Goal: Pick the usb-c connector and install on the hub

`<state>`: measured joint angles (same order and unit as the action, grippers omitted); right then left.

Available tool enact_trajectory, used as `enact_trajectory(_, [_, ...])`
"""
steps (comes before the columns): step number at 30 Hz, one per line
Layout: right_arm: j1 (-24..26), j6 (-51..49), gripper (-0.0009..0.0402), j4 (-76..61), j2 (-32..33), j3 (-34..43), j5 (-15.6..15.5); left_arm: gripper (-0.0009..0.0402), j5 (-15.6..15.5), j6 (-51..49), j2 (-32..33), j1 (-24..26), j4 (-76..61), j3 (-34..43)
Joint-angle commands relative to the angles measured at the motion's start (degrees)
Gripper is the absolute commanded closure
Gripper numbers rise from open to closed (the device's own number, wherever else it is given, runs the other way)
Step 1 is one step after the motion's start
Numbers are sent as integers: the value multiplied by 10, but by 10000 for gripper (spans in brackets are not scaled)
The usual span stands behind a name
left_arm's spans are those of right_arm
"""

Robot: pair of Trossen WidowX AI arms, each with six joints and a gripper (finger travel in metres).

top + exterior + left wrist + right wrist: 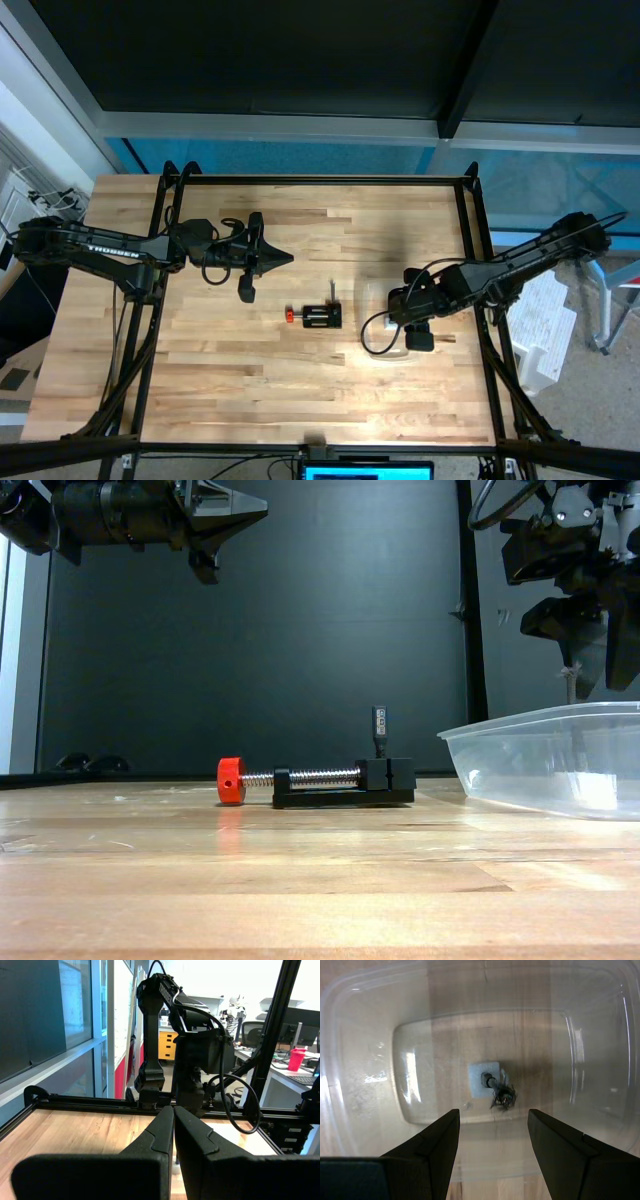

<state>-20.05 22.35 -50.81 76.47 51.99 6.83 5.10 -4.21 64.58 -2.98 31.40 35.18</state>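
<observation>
The table [250,350] is light brown wood with plank stripes. The clamp [345,792] is black, with a silver screw [315,777] and a red knob [230,780]. Right of the clamp, the tub [560,770] is see-through, and the usb-c connector [484,1079] in it is pale with a black cord [502,1096]. The left gripper [285,258], left of the clamp, and the right gripper [493,1112], right of the clamp, are black.

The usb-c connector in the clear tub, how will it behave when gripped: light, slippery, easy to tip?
Probably light: the usb-c connector is small, lying free in the clear tub under the open right gripper. Its frayed wire stub looks floppy; the pale block likely stiff. It may slide on the plastic. The left gripper hovers shut at the left.
</observation>
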Motion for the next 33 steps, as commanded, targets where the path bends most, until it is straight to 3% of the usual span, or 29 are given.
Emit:
enact_trajectory(1, [0,2,206,2,12,0,12,393,0,0,0,0,0,0])
enact_trajectory(33, [-1,-4,205,65,105,-1,7,393,0,0,0,0,0,0])
